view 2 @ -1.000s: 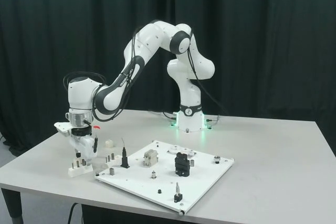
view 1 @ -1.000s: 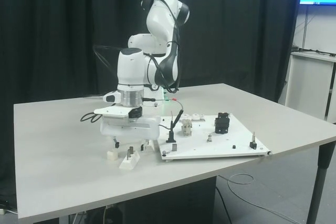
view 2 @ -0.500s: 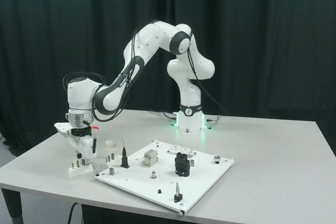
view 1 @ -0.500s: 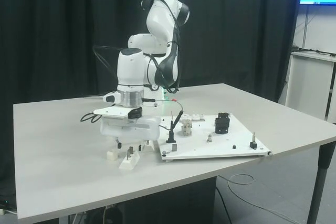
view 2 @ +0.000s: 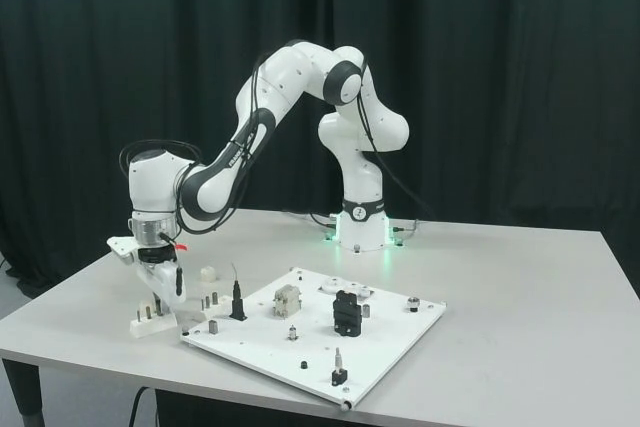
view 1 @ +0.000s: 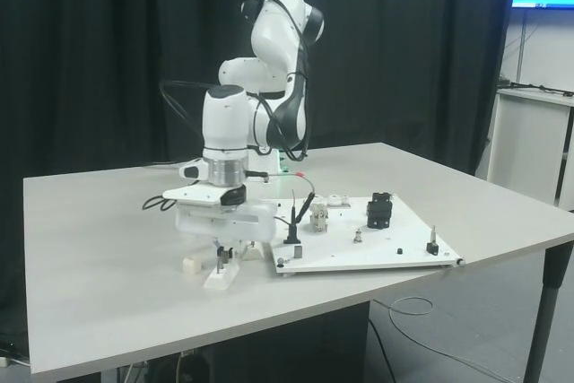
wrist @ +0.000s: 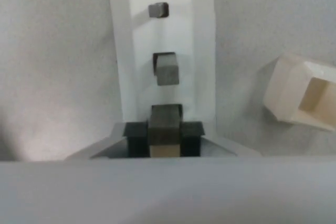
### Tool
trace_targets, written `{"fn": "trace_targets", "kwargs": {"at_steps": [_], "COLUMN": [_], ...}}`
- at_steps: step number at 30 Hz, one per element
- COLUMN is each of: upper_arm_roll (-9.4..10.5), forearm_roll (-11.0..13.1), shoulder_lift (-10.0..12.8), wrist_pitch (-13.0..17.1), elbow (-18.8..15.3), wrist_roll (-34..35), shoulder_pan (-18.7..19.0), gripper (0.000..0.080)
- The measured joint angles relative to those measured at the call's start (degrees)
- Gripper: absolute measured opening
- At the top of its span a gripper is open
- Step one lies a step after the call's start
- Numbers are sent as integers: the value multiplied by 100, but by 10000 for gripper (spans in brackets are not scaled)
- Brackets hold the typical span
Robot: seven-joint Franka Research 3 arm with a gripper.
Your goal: Pick square peg 3.
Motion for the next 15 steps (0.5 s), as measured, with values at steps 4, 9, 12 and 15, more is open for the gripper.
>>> {"fn": "trace_targets", "kwargs": {"at_steps": [4, 9, 12, 15], "upper_arm_roll": [7, 8, 1, -24], "forearm_roll": [0, -2, -5, -28], "shoulder_lift": [7, 8, 7, 1], "wrist_pitch": [-21, -42, -94, -227], "elbow": [22, 48, 81, 143], "wrist_roll": [2, 2, 2, 2], "shoulder_pan": [0, 0, 0, 1], "gripper": [124, 124, 115, 115]}}
